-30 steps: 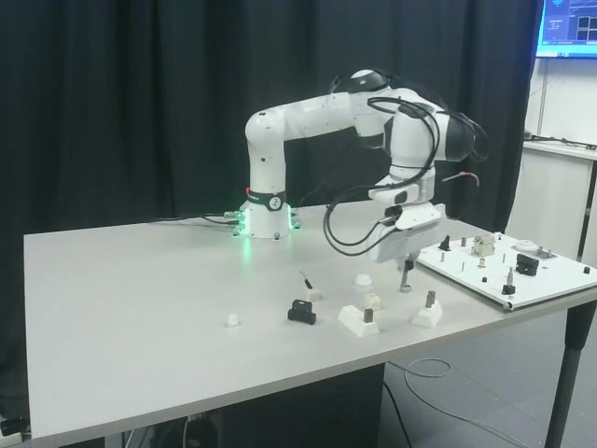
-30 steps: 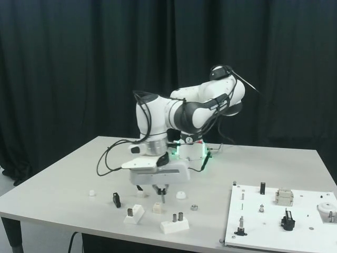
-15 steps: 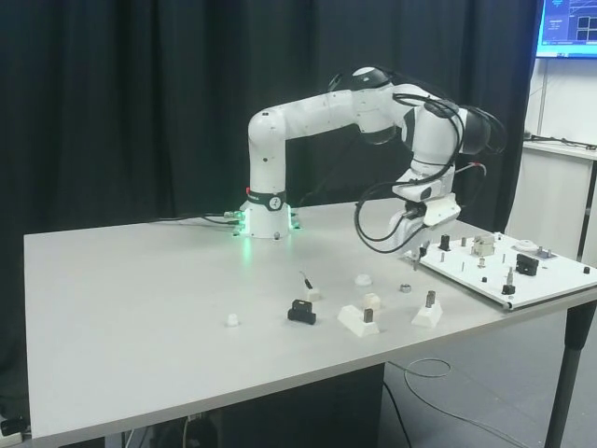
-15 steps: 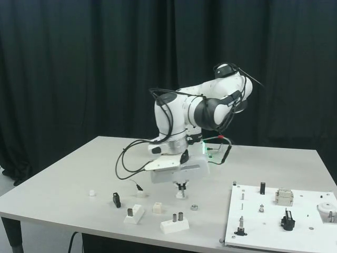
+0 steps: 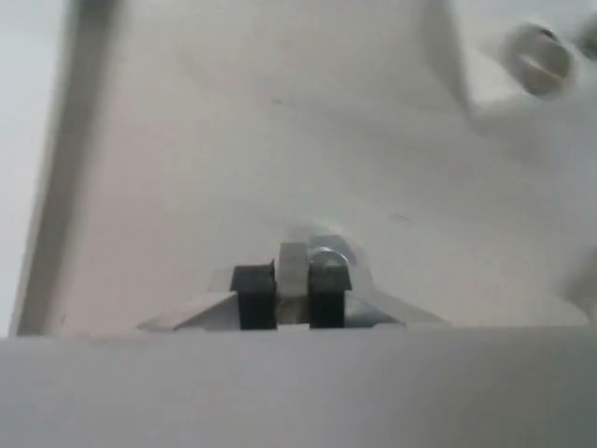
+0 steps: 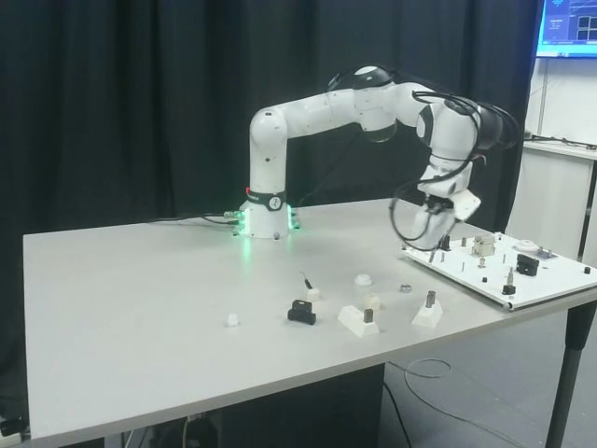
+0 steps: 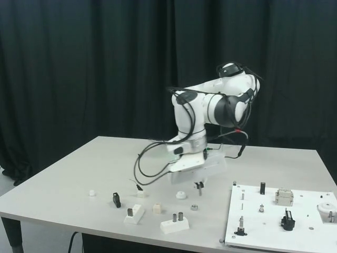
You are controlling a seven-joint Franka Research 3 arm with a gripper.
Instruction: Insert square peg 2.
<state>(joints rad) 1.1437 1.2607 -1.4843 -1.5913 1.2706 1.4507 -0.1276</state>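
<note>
Holding peg (image 5: 293, 278) pinched between black fingers (image 5: 252, 297), gripper (image 7: 198, 185) hangs near board's (image 7: 279, 226) left edge, peg long axis vertical, pointing down.

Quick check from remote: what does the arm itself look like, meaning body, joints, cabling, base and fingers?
The arm is white with rounded links and a dark grey wrist section. Loose black cables loop down from near the wrist. Green lights glow at the base. The gripper has two black fingers.
</note>
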